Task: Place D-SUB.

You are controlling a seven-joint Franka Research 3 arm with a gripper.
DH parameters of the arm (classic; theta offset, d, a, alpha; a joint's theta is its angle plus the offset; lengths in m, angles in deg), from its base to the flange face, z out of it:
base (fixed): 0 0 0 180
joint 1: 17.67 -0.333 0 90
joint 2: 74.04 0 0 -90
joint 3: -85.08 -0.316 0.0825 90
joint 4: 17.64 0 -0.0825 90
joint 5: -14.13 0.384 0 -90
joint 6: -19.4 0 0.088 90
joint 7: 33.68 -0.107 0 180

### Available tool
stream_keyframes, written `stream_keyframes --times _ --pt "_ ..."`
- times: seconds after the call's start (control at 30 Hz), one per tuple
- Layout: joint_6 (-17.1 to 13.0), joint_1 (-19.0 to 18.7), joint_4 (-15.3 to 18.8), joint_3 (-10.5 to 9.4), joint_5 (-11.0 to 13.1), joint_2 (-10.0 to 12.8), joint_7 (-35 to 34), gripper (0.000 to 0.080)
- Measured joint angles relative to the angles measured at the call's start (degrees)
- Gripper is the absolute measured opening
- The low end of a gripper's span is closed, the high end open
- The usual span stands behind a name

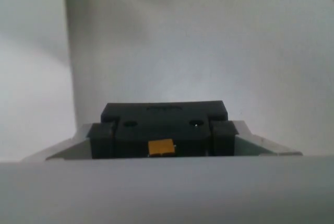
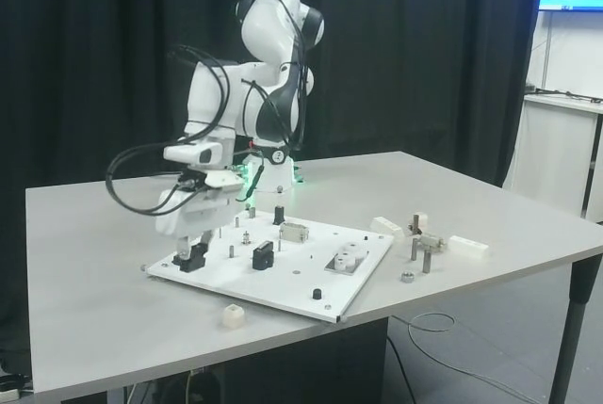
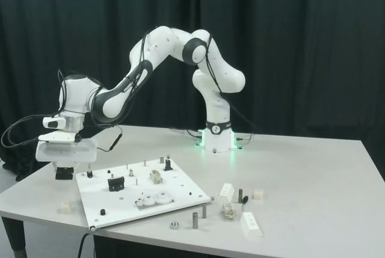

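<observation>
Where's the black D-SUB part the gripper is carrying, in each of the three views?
Wrist view: black D-SUB part, low centre, between the fingers.
First room view: black D-SUB part, under the gripper at the near-left corner of the white board.
Second room view: black D-SUB part, under the gripper, just off the board's left edge.
Shared landmark: the white board.

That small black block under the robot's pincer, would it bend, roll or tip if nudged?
The black block looks like moulded plastic with squared edges, so probably stiff, not floppy. Its flat, boxy shape suggests it would slide rather than roll. It seems low and wide on the white board, so tipping looks unlikely, and it is likely light.
</observation>
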Motion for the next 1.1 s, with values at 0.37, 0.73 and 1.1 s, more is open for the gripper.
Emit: stream_keyframes --times 0.37,0.73,1.1 --pt "3.34 1.64 -6.58 -0.03 2.64 5.14 1.65 0.0383" --pt "6.22 2.90 -11.47 -0.06 4.62 9.03 2.01 0.0383" --pt "9.27 3.74 -15.41 -0.07 5.68 11.85 2.26 0.0383"
